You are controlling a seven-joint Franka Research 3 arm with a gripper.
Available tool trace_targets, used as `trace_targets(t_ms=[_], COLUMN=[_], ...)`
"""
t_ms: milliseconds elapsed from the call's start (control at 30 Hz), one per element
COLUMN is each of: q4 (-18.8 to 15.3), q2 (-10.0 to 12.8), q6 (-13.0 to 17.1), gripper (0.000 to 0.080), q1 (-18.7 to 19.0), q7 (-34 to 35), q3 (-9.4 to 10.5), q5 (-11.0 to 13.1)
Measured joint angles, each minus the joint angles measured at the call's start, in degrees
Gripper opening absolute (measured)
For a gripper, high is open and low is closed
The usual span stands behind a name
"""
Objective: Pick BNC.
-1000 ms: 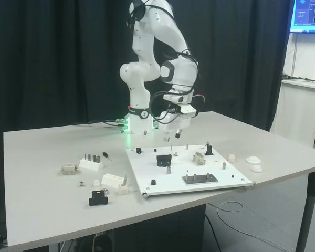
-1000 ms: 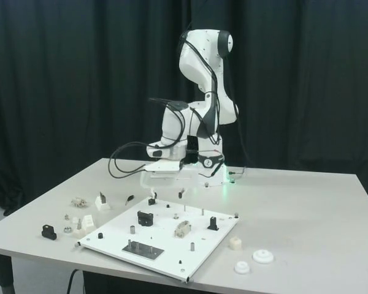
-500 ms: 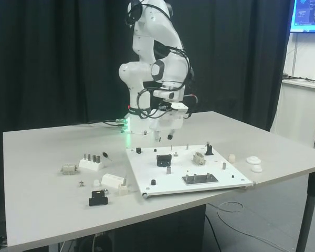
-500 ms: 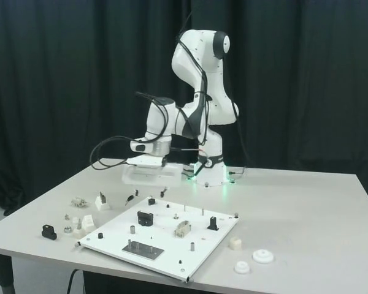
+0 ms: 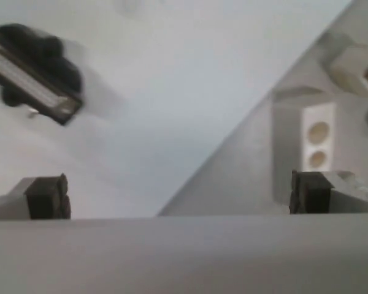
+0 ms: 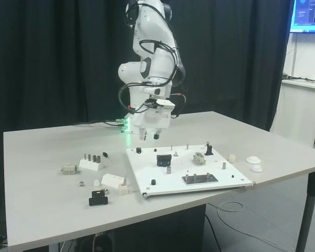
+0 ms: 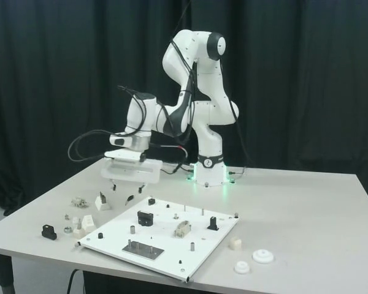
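I see the white arm bent low over the grey table [image 6: 42,157], its gripper [image 6: 149,136] hanging in the air above the near edge of the flat white board [image 6: 142,178]. In the wrist view the jaws stand wide apart with nothing between them. Each fingertip [image 5: 46,197] is a blocky black pad on a grey finger.

Under the jaws, the board's straight edge runs on a slant, smooth white sheet to one side and matt grey tabletop to the other. On the board side lies a black knobbly part [image 5: 34,70] with a pale metal bar across it. On the table side stands a white block [image 5: 319,141], squared off, with two round holes in its face.

The BNC [image 6: 105,155] is, as far as I can tell, the small black slanted piece lying on the table. It sits lower than the jaws and off to one side, between the block and the board, touching neither.

A green light glows at the arm's base [image 6: 127,126].
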Motion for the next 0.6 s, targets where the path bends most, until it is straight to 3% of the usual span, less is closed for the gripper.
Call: trace_targets(t_ms=[267, 600], q4=[2.6, 5.6], q2=[0.7, 2.5], q6=[0.7, 4.4], gripper=[0.0800, 0.0800], q1=[-3.2, -6.7], q7=[-2.1, -2.5], q3=[-0.09, -1.21], q5=[0.1, 1.9])
